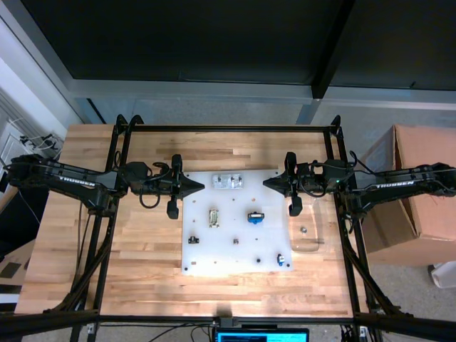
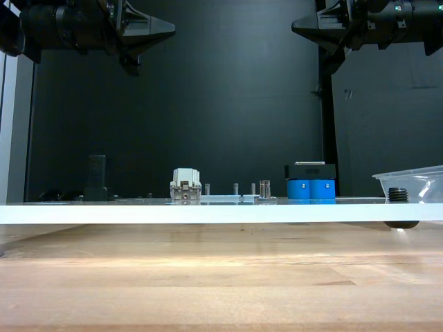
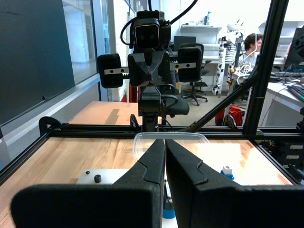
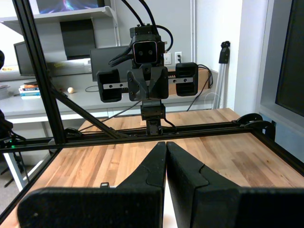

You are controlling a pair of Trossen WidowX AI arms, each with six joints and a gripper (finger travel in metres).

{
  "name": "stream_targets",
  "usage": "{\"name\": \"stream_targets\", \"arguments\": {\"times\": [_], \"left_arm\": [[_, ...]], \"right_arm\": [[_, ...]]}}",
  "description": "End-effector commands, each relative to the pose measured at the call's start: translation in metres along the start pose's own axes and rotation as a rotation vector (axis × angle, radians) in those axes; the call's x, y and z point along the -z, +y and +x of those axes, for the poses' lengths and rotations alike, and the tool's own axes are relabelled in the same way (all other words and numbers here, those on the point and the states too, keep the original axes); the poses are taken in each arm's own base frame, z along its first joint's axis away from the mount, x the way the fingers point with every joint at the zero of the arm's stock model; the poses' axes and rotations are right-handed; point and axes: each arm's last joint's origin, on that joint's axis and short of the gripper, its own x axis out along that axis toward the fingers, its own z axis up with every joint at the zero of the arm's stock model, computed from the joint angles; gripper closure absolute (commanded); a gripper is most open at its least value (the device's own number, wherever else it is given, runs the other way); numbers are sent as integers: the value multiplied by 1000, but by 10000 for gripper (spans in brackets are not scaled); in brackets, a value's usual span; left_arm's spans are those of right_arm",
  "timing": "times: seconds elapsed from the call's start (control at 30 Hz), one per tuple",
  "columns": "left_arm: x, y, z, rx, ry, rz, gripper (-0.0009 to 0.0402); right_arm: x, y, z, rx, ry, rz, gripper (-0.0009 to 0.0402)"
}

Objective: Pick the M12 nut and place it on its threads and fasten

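Observation:
The small silver M12 nut (image 1: 303, 229) lies free inside the clear tray (image 1: 308, 251), just off the right edge of the white board (image 1: 214, 249). Its black ribbed stud (image 1: 257, 261) (image 2: 396, 195) stands bare near the board's near right edge, ribs showing. My left gripper (image 1: 201, 187) (image 2: 173, 29) (image 3: 165, 142) hangs high over the board's far left part, shut and holding nothing. My right gripper (image 1: 265, 184) (image 2: 294, 28) (image 4: 166, 143) faces it from the far right, also shut and holding nothing. Both are well above and far from the nut.
On the board stand a blue block with a black top (image 1: 255, 216) (image 2: 310, 188), a grey connector (image 1: 213, 217) (image 2: 185, 187), small silver posts (image 2: 264, 189) and a blue-white part (image 1: 283, 261). A black frame (image 1: 228, 129) rings the table; a cardboard box (image 1: 420, 192) is at the right.

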Motion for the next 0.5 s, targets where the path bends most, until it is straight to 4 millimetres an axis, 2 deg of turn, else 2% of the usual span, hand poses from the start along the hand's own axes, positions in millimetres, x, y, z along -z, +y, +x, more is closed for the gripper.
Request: {"name": "stream_targets", "arguments": {"times": [0.03,0.5], "left_arm": [[0,0,0,0,-1,0,393],[0,0,0,0,-1,0,393]], "right_arm": [[0,0,0,0,0,0,393],[-1,0,0,-1,-8,2,393]]}}
